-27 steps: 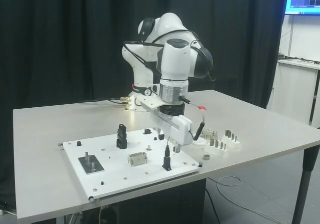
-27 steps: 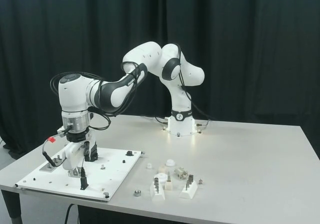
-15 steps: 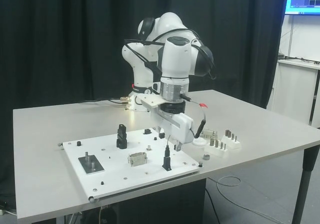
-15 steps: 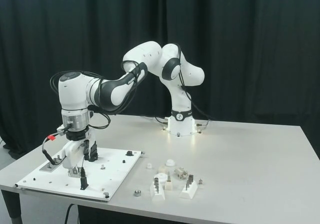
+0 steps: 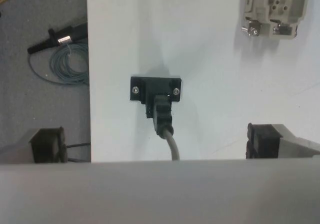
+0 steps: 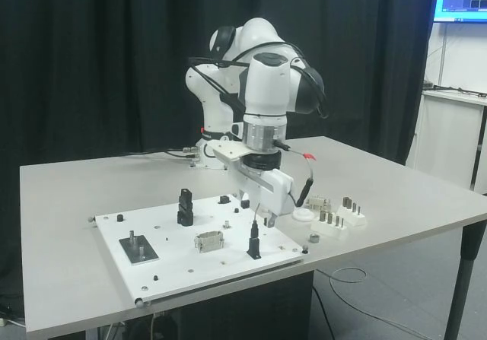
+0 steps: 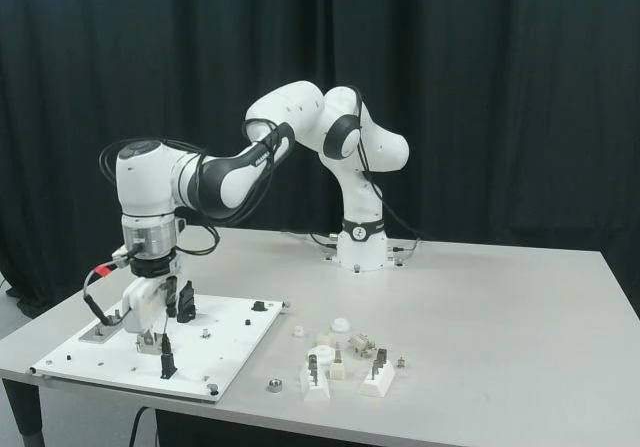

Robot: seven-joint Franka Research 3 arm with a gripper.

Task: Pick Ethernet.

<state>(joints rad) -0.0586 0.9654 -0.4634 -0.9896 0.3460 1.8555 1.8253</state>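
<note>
I'm hovering the gripper right over the Ethernet plug, and its two fingers are spread wide with nothing between them, one on each side of the plug. The plug is standing upright in its black socket on the white board, close to the board's front edge and near the front edge of the tabletop. I'm thinking the trick here is lining up before dropping: keep the plug centred between the fingers, come straight down along the short grey cable stub, and close on the black body of the plug rather than on the cable, since the cable will probably just bend. The big metal connector is sitting well apart on the board, so I'm not worrying about bumping it. Then pull straight up out of the socket, no twisting.
</note>
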